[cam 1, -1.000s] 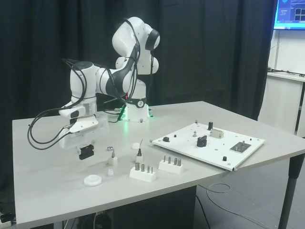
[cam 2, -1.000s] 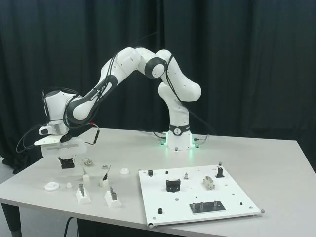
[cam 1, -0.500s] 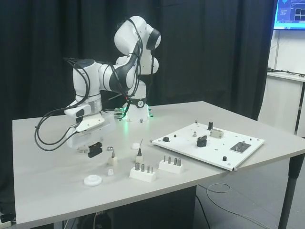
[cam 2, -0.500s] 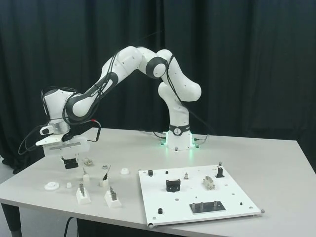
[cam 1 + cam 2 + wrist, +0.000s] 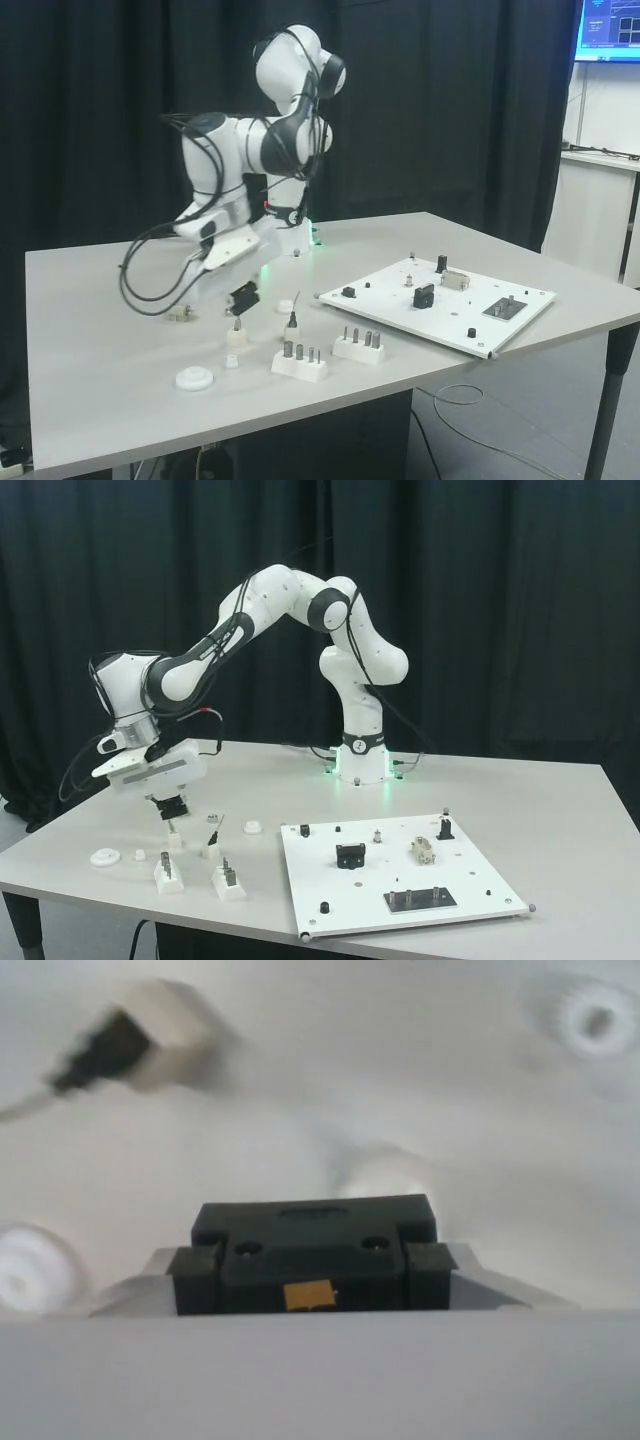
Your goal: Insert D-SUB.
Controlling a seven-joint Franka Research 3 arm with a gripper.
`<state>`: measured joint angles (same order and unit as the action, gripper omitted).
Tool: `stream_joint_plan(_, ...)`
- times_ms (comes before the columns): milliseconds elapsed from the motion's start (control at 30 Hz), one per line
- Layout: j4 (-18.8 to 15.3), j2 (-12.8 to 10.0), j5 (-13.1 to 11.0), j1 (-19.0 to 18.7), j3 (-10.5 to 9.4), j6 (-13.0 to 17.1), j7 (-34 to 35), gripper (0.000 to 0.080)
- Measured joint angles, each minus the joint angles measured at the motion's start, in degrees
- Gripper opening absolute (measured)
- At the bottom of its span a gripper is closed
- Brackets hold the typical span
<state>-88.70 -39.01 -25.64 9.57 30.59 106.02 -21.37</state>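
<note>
D-SUB connector point(image 5: 314, 1257), black, sits pinched in the hand point(image 5: 243, 296) above the desk point(image 5: 100, 360); it looks light and rigid (its pins probably bend easily), best gripped by its flat sides.

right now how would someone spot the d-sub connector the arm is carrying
Find the white arm on the grey table and follow it down to its tool. The D-SUB connector is the small black block gripped there, held in the air, while the other small parts sit on the table.
</note>
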Motion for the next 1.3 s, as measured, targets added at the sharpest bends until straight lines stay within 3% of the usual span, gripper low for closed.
stream_joint_plan(267,-1.7,1.7,-0.7,-4.1,0.03,-3.3,3.6,0.0384)
stream_joint_plan(700,-9.5,6.7,-0.7,-12.6,0.06,-3.8,10.4,0.0384)
stream_joint_plan(1000,-15.7,10.9,-0.7,-19.0,0.05,-1.2,15.4,0.0384)
stream_joint_plan(1300,-22.3,15.6,-0.7,-25.8,-0.04,4.4,20.1,0.0384)
